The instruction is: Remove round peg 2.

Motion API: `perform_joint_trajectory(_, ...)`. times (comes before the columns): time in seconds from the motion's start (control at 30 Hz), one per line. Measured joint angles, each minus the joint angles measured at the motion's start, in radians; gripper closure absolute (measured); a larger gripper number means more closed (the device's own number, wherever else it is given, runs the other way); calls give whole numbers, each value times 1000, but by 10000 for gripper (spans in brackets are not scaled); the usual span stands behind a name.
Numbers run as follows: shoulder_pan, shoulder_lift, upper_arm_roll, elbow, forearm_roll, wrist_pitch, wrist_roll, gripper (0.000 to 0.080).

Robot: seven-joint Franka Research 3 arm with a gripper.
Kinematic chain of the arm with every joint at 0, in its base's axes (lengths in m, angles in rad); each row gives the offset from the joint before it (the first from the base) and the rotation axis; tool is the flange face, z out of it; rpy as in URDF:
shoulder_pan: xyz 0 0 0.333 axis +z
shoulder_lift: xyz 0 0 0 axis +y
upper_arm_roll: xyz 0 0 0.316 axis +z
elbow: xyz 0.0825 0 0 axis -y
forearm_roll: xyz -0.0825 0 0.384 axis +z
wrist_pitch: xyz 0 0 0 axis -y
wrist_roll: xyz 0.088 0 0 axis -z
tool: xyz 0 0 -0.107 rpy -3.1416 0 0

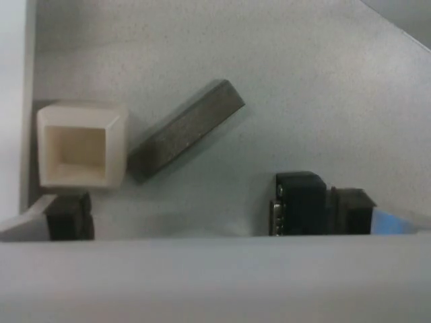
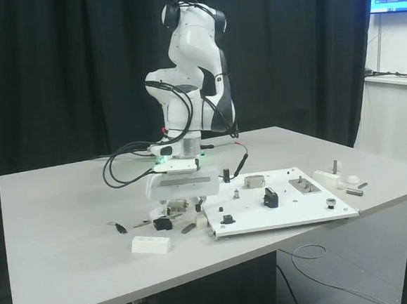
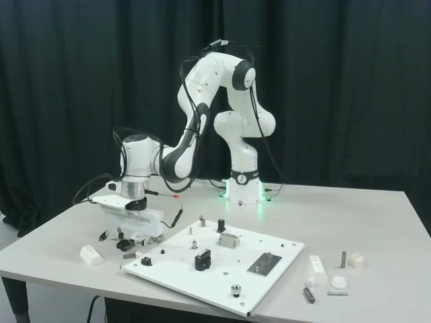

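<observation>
Off the white board's (image 2: 293,212) near corner, the gripper (image 2: 182,208) hangs low over the loose parts on the grey table (image 2: 61,219). Wrist view shows a hollow white square block (image 1: 81,143) touching a grey bar (image 1: 186,129). Can't tell the finger opening, or which peg is round peg 2.

White robot arm (image 3: 202,87) with black joint bands and black cables; green light at its base (image 3: 232,195) and at the wrist (image 2: 162,149). Plain grey table top (image 2: 67,205). Flat white board (image 3: 222,266) carrying small black and grey parts. Hollow white square block (image 1: 81,145) beside a dark grey rectangular bar (image 1: 185,131). Black curtain backdrop (image 3: 67,81), unpatterned.
</observation>
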Motion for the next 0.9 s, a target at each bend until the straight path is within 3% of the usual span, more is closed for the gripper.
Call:
perform_joint_trajectory(0.03, -1, 0, 1, 1, 0, 0, -2, 22)
perform_joint_trajectory(0.9, -18, 11, 10, 24, 2, 0, -14, 3)
